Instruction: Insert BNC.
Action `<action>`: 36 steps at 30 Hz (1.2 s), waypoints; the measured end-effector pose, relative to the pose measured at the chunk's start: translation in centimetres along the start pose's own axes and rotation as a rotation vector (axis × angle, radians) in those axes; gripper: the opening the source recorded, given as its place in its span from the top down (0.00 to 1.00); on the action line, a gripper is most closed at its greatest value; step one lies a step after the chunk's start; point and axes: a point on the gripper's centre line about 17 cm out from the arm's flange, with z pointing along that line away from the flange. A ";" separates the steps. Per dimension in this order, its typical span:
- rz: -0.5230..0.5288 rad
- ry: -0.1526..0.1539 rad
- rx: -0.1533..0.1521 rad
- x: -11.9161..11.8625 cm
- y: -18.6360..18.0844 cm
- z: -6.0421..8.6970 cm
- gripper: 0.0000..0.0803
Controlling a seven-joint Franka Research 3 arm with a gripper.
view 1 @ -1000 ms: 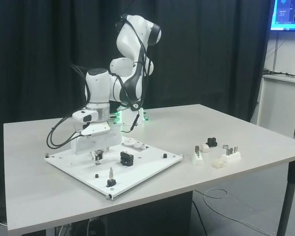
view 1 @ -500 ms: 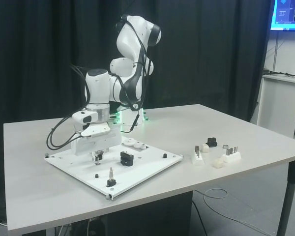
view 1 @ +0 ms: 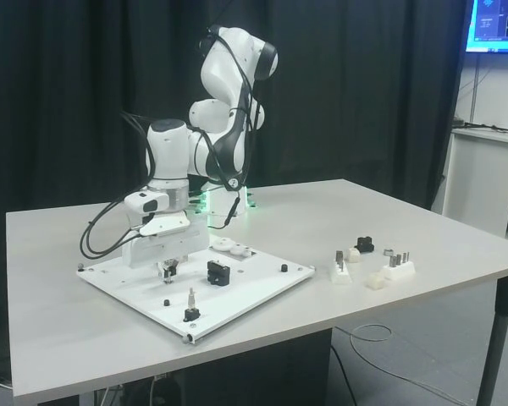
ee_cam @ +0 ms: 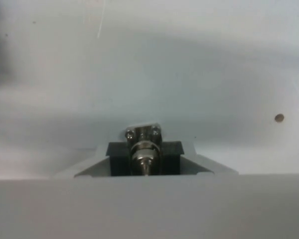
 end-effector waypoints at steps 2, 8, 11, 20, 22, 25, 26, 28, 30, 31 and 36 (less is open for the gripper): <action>0.009 0.000 0.000 0.0 0.0 0.0 0.85; 0.036 0.001 0.001 0.0 0.0 0.0 0.85; 0.035 0.001 0.001 0.0 0.0 0.0 0.85; -0.066 0.001 0.001 0.0 0.0 0.0 0.85; -0.094 0.001 0.001 0.0 0.0 0.0 0.85; -0.138 0.001 0.001 0.0 0.0 0.0 0.85; -0.153 0.001 0.001 0.0 0.0 0.0 0.85; -0.177 0.001 0.001 0.0 0.0 0.0 0.85; -0.202 0.001 0.001 0.0 0.0 0.0 0.85; -0.215 0.001 0.001 0.0 0.0 0.0 0.85; -0.270 0.001 0.001 0.0 0.0 0.0 0.85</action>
